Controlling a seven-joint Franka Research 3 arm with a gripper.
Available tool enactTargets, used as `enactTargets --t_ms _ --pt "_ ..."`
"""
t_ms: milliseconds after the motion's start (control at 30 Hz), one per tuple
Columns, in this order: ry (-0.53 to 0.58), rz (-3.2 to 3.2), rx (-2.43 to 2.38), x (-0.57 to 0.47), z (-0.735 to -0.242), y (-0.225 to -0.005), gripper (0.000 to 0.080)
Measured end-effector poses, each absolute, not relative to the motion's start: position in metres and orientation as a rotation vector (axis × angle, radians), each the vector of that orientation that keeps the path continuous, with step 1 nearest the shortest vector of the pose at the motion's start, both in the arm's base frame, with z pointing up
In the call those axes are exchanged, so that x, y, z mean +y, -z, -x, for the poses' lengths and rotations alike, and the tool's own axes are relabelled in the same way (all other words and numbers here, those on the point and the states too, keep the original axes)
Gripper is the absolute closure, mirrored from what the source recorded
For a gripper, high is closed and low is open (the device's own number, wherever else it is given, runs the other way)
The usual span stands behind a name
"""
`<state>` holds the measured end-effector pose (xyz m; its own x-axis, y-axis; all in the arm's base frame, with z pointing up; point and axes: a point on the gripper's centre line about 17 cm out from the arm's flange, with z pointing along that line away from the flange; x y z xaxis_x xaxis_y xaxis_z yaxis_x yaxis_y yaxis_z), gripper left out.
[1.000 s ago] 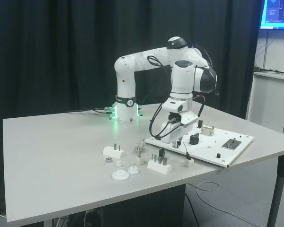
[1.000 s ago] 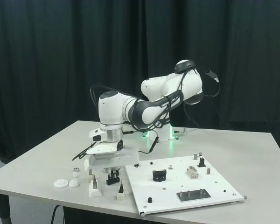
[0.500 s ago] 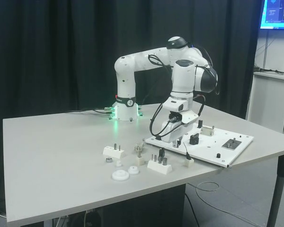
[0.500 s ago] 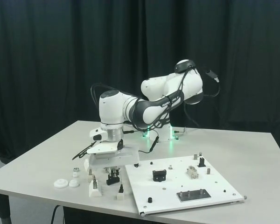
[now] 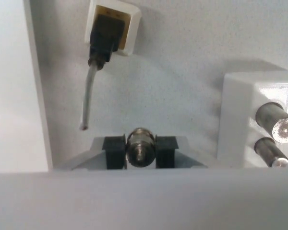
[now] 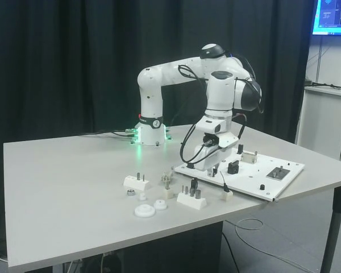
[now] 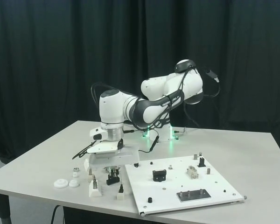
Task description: Insert BNC.
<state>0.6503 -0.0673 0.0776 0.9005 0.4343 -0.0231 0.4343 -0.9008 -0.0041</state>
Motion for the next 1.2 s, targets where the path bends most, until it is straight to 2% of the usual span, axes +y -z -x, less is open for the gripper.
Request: enactTargets --t_ms 400,1200 --pt "0.049 -3.071 0.716 -0.059 -0.647 -0.083 0.0676" --pt "0.219 -3.137 0.770 -0.004 -0.593 -0.120 0.0676"
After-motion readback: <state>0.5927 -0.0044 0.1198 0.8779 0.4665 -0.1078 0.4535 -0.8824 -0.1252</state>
